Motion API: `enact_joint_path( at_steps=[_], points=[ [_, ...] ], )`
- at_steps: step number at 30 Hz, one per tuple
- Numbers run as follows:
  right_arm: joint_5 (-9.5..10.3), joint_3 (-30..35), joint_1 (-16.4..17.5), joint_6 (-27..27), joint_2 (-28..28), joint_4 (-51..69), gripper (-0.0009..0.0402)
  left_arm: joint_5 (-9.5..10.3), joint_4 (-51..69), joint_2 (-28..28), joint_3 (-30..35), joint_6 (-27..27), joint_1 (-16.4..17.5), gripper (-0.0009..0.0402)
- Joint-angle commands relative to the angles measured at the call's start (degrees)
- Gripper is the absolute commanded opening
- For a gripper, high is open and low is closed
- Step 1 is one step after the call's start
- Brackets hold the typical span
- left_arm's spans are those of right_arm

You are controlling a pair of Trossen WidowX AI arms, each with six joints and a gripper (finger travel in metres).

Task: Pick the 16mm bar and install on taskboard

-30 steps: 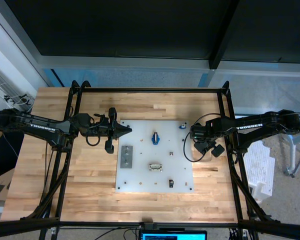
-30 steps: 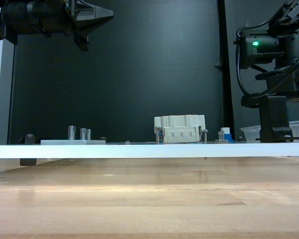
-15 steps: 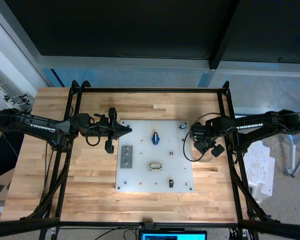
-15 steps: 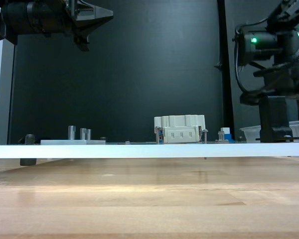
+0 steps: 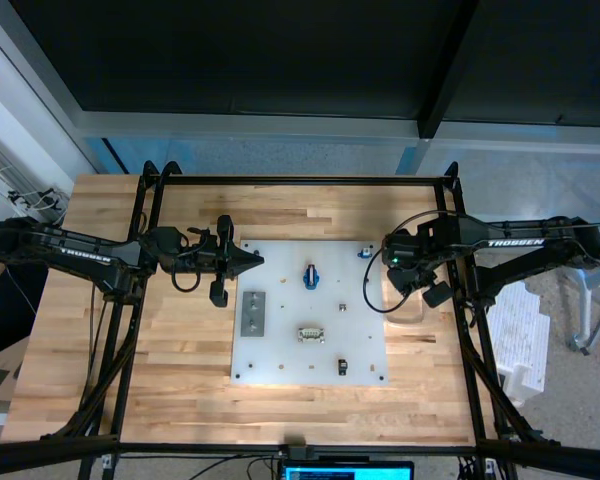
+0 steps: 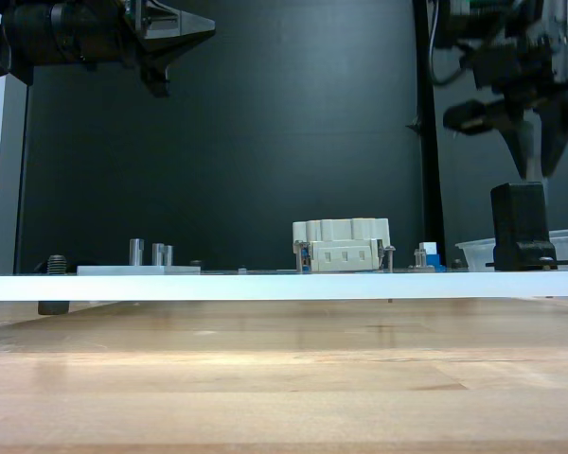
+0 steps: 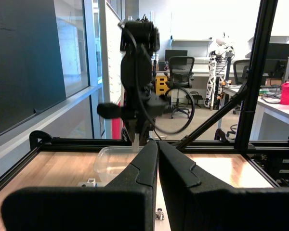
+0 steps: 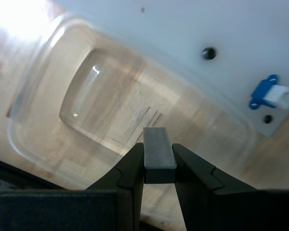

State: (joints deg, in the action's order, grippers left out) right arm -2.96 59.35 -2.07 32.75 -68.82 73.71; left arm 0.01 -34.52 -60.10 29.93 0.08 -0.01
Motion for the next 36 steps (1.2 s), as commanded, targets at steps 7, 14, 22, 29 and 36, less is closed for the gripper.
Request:
enact_joint_path(
  at_steps=[7, 14, 22, 29, 36],
  points=[
    [-0.04, 3.8, 0.9, -1.4, 0.0, 3.5, 0.0004, 0.00, 0.0, 0.0, 0.0, 0.0, 0.0, 0.0000],
    [-0.74, 3.8, 3.7, -5.3, -0.2, 3.8, 0.0004, 0.00, 0.0, 0.0, 0.0, 0.0, 0.0, 0.0000],
    [-4.92, 3.8, 12.6, -20.6, -2.8, 3.5, 0.0004, 0.00, 0.0, 0.0, 0.0, 0.0, 0.0, 0.0000],
    [-4.46, 3.8, 18.0, -32.9, -4.3, 2.5, 0.0004, 0.00, 0.0, 0.0, 0.0, 0.0, 0.0, 0.0000],
    [-4.31, 6.0, 22.4, -41.6, -8.3, 0.4, 0.0004, 0.00, 0.0, 0.0, 0.0, 0.0, 0.0, 0.0000]
  ],
)
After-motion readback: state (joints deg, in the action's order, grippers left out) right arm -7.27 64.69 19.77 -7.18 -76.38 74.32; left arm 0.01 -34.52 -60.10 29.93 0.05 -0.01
